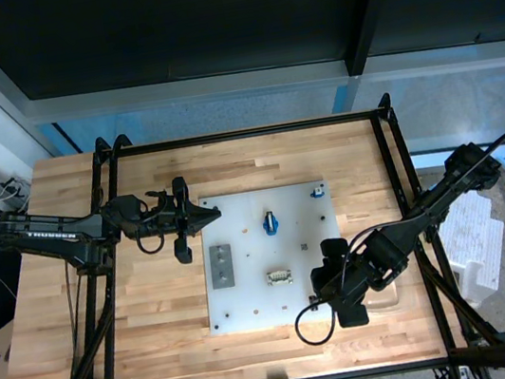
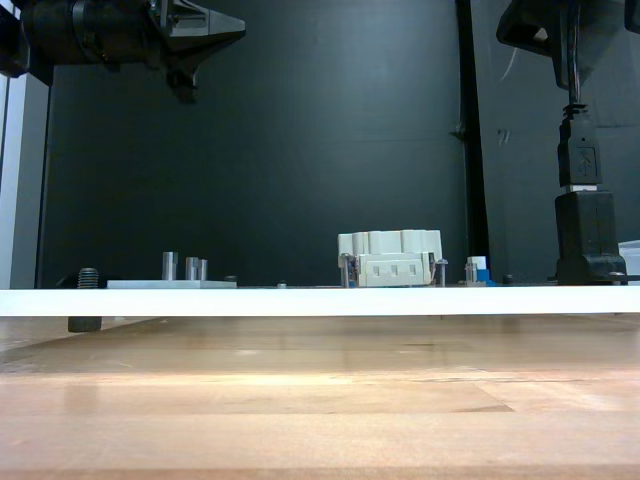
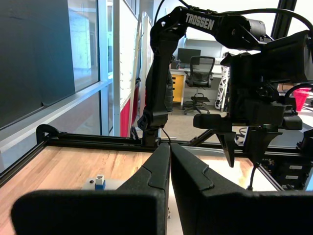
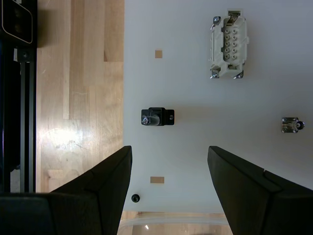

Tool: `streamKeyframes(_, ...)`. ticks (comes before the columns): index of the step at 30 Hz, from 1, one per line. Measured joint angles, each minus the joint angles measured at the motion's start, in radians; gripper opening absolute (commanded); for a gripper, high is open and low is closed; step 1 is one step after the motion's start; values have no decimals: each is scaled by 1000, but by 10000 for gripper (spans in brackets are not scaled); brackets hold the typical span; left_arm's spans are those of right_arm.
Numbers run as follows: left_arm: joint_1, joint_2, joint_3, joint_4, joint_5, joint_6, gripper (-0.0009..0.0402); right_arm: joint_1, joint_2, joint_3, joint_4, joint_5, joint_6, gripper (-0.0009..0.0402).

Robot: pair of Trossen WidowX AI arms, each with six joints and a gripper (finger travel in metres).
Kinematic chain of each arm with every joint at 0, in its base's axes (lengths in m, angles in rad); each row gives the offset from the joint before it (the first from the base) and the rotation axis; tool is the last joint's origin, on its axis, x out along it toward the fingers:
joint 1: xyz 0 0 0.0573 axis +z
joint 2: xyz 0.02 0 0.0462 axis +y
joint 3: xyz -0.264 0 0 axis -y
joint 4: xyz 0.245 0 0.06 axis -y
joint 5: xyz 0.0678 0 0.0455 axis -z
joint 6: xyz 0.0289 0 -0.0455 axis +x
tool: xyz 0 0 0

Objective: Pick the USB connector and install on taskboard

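The taskboard [image 1: 252, 305] is a white square plate in the middle of the table. The USB connector [image 4: 292, 125] is a tiny silvery-grey piece with a dark spot, resting on the plate [image 4: 195, 161] and also visible as a speck [image 1: 307, 245]. My right gripper [image 4: 168, 148] hovers open over the board's near right part [image 1: 329, 285], with nothing between its fingers; the connector lies off to one side of them, untouched. My left gripper [image 1: 210, 213] hangs shut and empty at the board's far left edge, high above it [image 2: 235, 22], its fingers [image 3: 161, 166] pressed together.
On the board are a grey block [image 1: 220, 265], a blue piece [image 1: 270, 222], a silvery multi-pin socket [image 4: 228, 45], a small black part [image 4: 157, 117] and a blue-and-white piece [image 1: 315, 191]. A clear tray [image 1: 390, 297] lies right of the board. A cable [image 2: 580, 160] hangs from the right arm.
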Motion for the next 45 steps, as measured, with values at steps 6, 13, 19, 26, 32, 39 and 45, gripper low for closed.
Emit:
streamKeyframes(6,0,0,0,0,0,0,0,2,-1,0,0,0,0,216)
streamKeyframes(13,0,0,0,0,0,0,0,2,-1,0,0,0,0,216)
streamKeyframes(19,0,0,0,0,0,0,0,2,-4,0,0,0,-5,211)
streamKeyframes(26,0,0,0,0,0,0,0,-6,-58,0,0,11,-11,142)
streamKeyframes(32,0,0,0,0,0,0,0,-45,-112,0,0,41,-80,29)
streamKeyframes(39,0,0,0,0,0,0,0,-185,-176,-20,17,37,-238,4)
streamKeyframes(45,0,0,0,0,0,0,0,-348,-282,-124,196,-15,-381,-1)
